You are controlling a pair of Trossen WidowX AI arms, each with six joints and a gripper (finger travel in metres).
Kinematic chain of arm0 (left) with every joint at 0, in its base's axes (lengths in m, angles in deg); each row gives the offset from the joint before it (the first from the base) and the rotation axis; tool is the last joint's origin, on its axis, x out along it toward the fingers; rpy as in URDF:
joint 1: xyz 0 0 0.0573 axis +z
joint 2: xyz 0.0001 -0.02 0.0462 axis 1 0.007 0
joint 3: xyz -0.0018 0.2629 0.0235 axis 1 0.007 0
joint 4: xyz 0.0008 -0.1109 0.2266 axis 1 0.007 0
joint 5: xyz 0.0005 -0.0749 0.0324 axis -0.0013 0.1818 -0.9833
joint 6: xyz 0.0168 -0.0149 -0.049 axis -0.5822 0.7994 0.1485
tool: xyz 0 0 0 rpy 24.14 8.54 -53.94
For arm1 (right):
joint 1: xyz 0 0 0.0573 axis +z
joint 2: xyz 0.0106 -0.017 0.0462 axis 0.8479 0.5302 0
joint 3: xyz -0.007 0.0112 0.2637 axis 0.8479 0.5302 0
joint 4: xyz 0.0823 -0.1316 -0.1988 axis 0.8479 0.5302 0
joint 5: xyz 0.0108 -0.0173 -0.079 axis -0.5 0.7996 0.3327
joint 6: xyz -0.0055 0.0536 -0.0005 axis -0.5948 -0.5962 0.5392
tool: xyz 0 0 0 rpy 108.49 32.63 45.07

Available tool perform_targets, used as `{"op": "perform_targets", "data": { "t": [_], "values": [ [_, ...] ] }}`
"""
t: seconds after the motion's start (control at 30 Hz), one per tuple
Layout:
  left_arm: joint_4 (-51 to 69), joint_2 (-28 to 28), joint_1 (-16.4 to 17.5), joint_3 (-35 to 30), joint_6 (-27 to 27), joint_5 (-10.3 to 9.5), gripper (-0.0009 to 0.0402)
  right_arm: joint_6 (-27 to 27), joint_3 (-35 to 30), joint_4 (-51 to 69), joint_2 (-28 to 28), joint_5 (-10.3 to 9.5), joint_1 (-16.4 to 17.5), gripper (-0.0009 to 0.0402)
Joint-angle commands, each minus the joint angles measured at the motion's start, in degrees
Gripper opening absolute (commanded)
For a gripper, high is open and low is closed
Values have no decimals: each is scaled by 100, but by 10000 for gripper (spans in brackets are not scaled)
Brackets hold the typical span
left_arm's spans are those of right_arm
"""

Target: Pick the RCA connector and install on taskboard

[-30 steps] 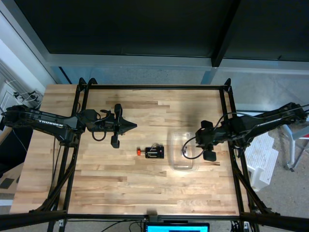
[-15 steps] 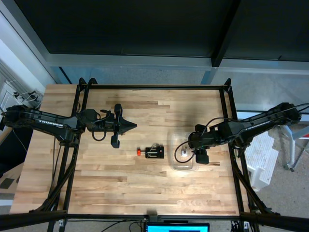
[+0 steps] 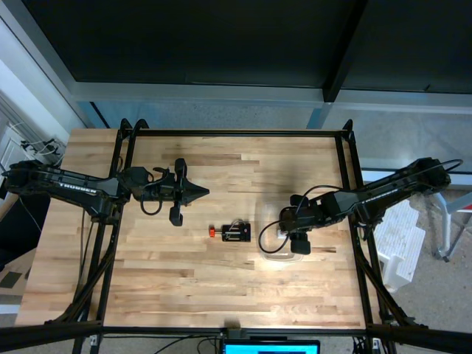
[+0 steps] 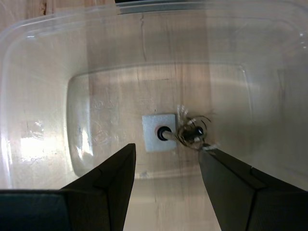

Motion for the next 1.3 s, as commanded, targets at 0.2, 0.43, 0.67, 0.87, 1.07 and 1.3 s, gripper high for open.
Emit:
{"op": "perform_targets", "data": {
  "t": [0.2, 0.43, 0.67, 0.87, 1.07, 1.3],
  "values": [
    [0, 2, 0, -2, -2, 0, 0, 0, 22, -160, 236, 146, 7, 181],
    [0, 2, 0, -2, -2, 2, 0, 0, 157, -487, 391, 140, 20, 181],
    [0, 2, 0, -2, -2, 2, 0, 2, 234, -706, 431, 144, 33, 181],
    [0, 2, 0, -2, -2, 2, 0, 0, 306, -734, 431, 146, 39, 180],
    [0, 2, 0, -2, 0, 2, 0, 2, 306, -798, 431, 146, 44, 180],
    [0, 2, 0, -2, 0, 2, 0, 2, 306, -929, 621, 142, 46, 180]
  ]
}}
